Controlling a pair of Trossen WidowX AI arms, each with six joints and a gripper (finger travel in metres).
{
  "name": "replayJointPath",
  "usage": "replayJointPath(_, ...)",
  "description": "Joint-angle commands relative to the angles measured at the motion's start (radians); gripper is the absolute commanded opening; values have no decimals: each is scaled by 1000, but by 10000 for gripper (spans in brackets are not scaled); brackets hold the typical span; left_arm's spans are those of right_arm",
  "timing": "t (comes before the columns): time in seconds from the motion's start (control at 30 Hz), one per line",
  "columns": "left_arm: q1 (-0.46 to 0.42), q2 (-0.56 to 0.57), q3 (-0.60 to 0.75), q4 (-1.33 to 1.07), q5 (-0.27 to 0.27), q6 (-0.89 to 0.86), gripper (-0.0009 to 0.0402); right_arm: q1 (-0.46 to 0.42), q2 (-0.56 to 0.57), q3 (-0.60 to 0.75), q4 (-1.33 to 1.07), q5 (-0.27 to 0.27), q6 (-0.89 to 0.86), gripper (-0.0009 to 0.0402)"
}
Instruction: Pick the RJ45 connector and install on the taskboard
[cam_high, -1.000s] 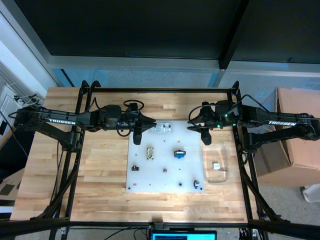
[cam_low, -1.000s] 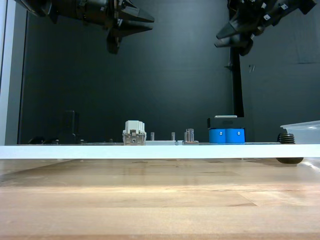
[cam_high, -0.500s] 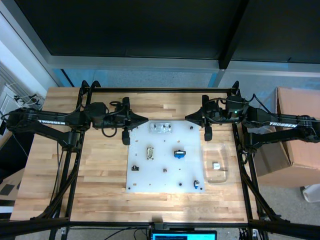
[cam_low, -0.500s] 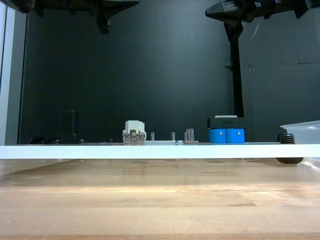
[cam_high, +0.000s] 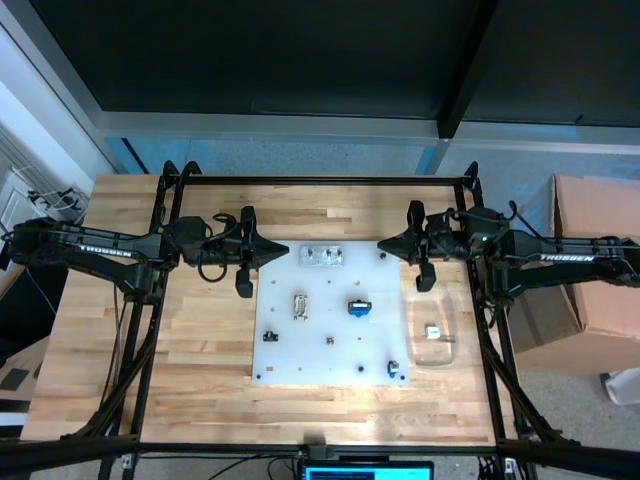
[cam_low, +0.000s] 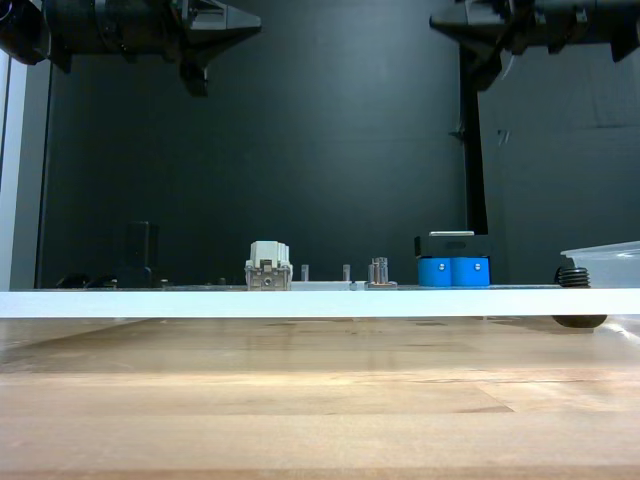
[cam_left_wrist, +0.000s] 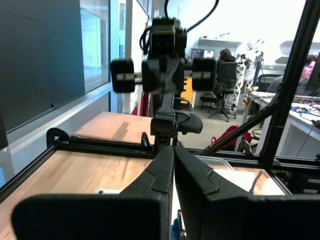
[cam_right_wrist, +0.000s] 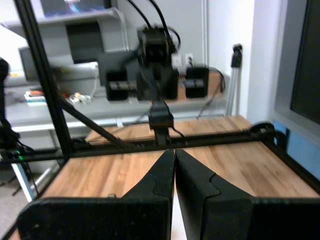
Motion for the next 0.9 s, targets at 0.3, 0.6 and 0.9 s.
replayJointPath(0.3,-9,2,-2,15,23,-4,-1,15,0,-96,155,32,19,0)
replayJointPath(0.6,-9,1,-26,18,19,-13,-1,15,0,-62,125,18,16,0)
replayJointPath(0.9,-9,1,-24,23,3,-21,0,15,0,-63,125,16,16,0)
